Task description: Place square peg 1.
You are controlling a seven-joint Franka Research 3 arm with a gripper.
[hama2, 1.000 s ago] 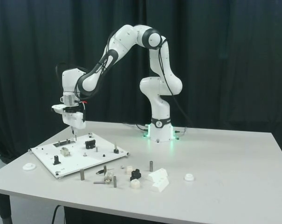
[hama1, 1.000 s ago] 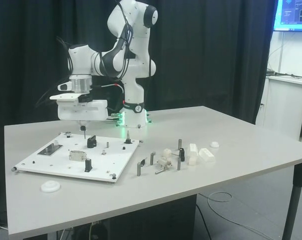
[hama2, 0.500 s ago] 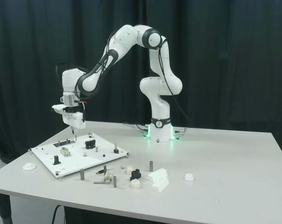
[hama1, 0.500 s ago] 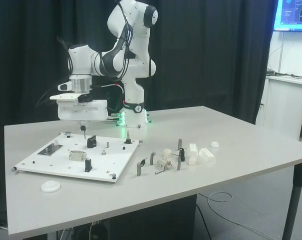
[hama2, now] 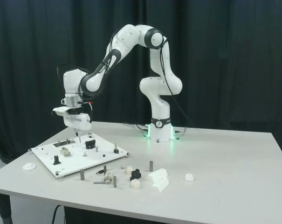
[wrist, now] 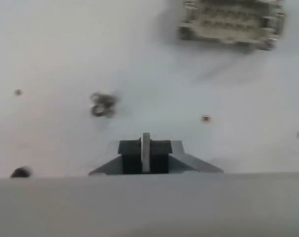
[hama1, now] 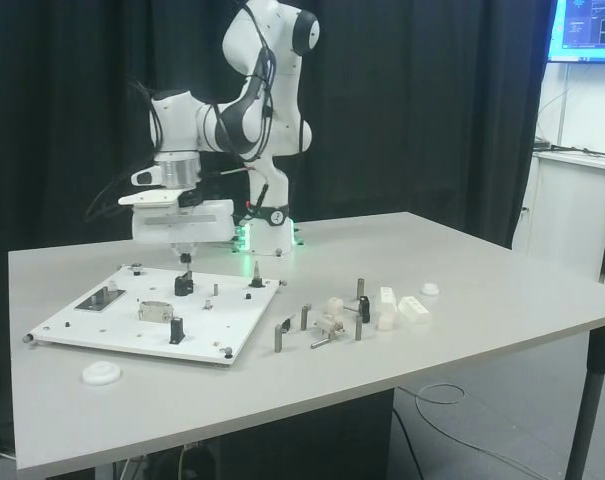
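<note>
Wrist view: the gripper was closed narrowly on square peg 1, a thin pale bar standing upright between two black pads. I judged the peg light, stiff and smooth-sided, so apt to slip or twist. The hold near its top seemed right, since it left the lower end free to enter a hole. Below lay the white board, with a small ringed hole near the peg and a grey connector farther off.

First room view: the gripper hung over the far part of the board, just above a black block. That block was the nearest thing to strike. Loose parts lay on the grey table, well apart from the board.

Second room view: the gripper hovered above the board, not touching it. There was open room above and to each side, and the board's edges were well away.
</note>
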